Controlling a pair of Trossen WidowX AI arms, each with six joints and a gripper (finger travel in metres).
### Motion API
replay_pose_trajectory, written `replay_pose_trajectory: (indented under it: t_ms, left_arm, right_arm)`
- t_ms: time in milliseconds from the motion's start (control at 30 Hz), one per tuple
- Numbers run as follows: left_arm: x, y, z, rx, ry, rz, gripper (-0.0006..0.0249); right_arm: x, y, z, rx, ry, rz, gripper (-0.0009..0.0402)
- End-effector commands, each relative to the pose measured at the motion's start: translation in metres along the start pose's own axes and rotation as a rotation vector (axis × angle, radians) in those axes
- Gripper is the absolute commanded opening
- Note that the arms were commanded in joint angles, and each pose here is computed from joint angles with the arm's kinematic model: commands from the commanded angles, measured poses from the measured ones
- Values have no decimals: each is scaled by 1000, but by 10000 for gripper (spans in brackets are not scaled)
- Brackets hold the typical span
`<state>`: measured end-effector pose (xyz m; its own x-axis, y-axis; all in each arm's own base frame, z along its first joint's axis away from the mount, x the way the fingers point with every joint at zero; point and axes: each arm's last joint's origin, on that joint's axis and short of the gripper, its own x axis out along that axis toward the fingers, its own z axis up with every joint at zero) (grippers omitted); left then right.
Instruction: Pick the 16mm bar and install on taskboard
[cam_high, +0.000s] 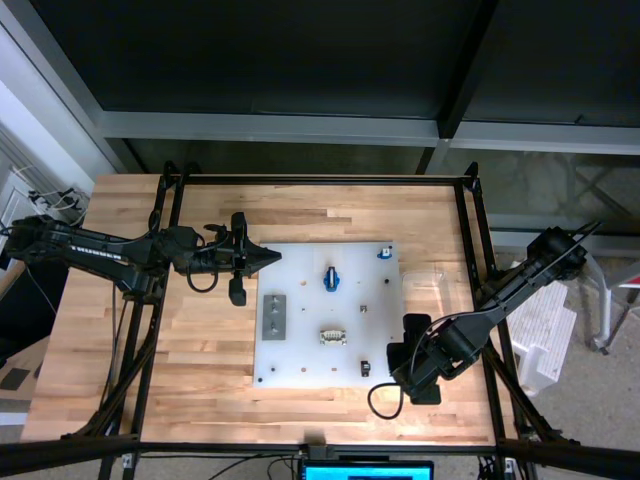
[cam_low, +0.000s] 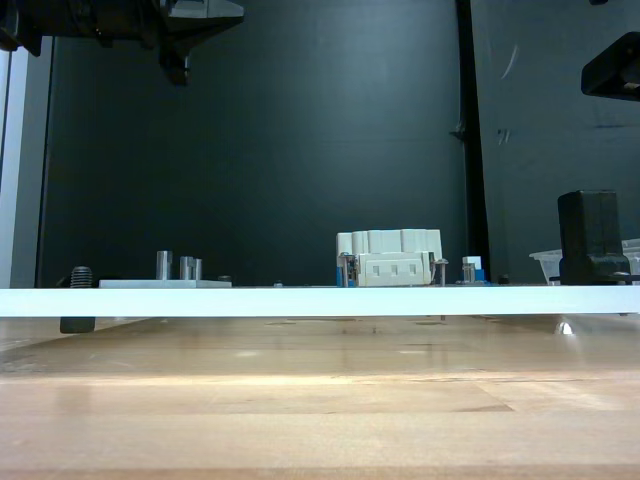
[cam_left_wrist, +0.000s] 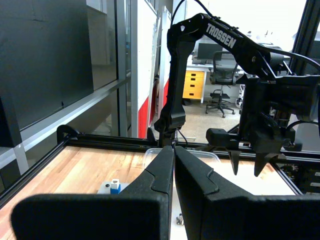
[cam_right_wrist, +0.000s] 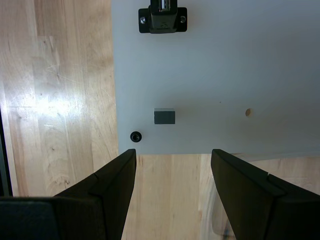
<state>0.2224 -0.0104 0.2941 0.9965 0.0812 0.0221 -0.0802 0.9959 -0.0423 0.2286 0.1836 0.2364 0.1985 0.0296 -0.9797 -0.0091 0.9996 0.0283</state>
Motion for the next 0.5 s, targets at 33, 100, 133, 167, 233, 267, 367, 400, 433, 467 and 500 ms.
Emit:
replay_pose_trajectory:
  t_ms: [33,100,133,167,233,267,367,400,433,467,500]
  left_arm:
    - [0,0,0,0,1,0,1]
    - [0,0,0,0,0,0,1]
    - [0,0,0,0,0,0,1]
    - [0,0,0,0,0,0,1]
    - [0,0,0,0,0,0,1]
    - [0,0,0,0,1,0,1]
    - [0,0,0,0,0,0,1]
    - [0,0,0,0,0,0,1]
    - [0,0,0,0,0,0,1]
    - [0,0,0,0,0,0,1]
    - [0,0,0,0,0,0,1]
  right_arm:
    - [0,0,0,1,-2,2,208]
    - [0,0,0,0,-3,1,208]
    - [0,0,0,0,-3,1,208]
    - [-1,0,0,-2,-4,2,208]
    - [-2,0,0,-2,-6,4,208]
    - [-3,0,0,-2,-9,6,208]
    - [-6,-2,0,1,-21,15,208]
    - [-8,-2,-1,2,-27,16,208]
    - [-10,-3,-1,2,-38,13,208]
    - [-11,-5,-1,2,-47,9,208]
    - [-13,-7,0,6,-59,4,208]
